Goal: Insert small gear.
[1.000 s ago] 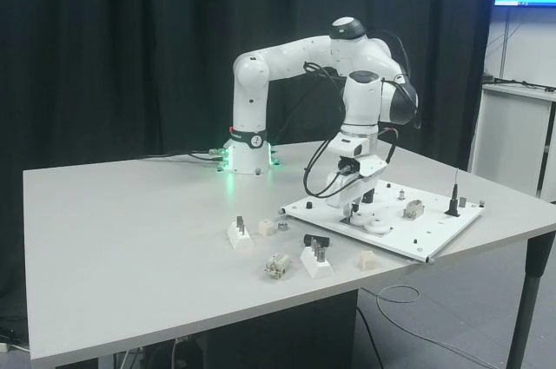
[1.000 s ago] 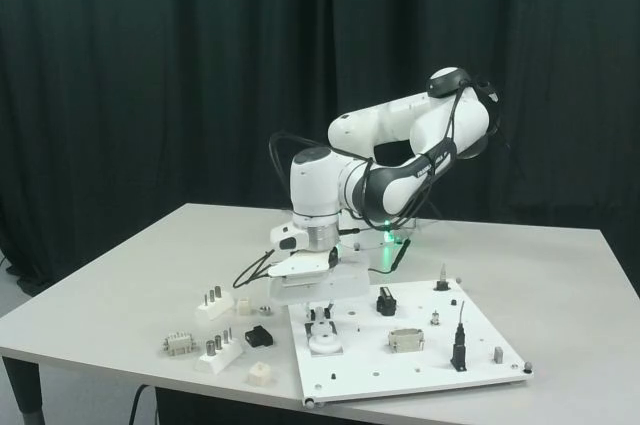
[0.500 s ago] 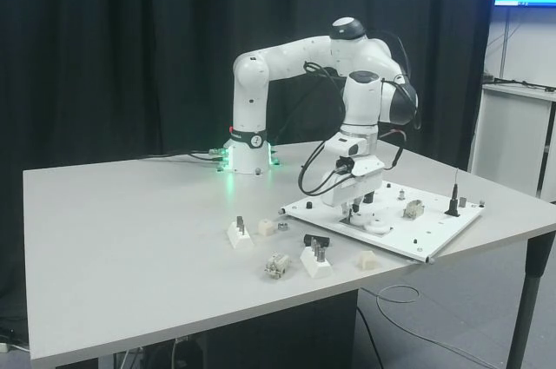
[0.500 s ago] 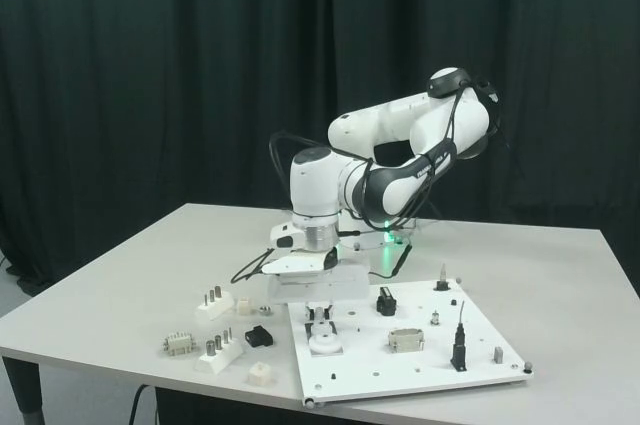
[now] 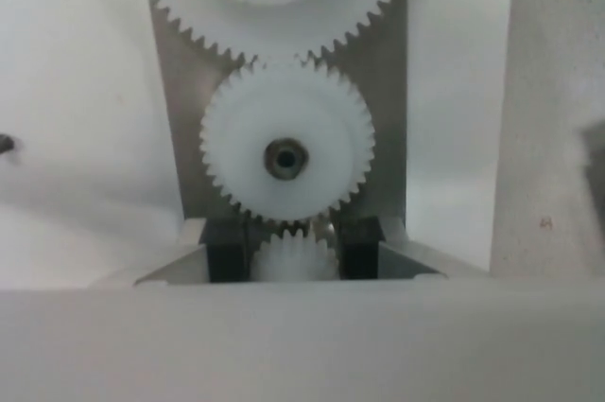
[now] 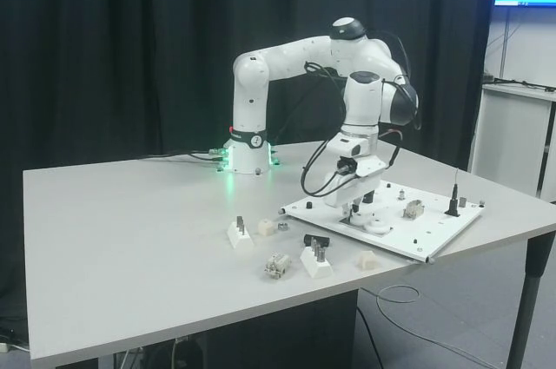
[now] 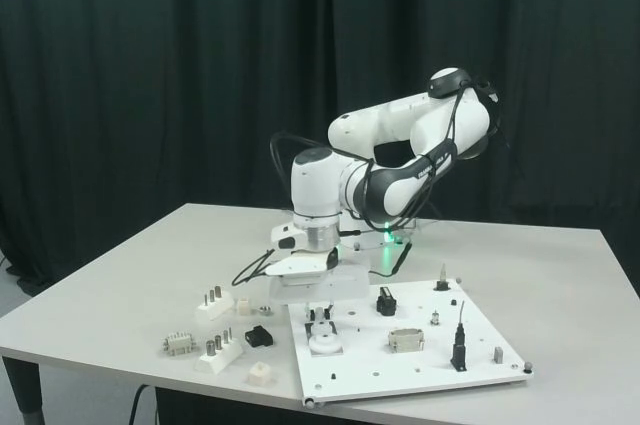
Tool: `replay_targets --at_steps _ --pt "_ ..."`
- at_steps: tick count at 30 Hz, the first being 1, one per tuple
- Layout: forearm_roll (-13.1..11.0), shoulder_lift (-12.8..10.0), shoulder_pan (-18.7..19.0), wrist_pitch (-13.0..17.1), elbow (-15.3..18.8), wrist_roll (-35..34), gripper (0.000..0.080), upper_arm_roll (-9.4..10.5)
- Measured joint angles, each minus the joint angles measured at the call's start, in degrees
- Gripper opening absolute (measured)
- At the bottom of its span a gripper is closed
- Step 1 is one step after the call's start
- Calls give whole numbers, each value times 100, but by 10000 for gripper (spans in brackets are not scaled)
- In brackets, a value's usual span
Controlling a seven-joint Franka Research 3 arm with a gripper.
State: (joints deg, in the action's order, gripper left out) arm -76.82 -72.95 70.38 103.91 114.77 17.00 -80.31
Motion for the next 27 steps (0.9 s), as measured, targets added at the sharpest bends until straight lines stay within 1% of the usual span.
replay_targets --at_steps 7,12,22,27 --pt "5 -1 5 14 1 237 199 8" --pt "5 0 20 34 14 264 199 8" --pt "-12 0 67 119 64 -124 199 14" --pt "-12 0 79 146 72 -122 199 20"
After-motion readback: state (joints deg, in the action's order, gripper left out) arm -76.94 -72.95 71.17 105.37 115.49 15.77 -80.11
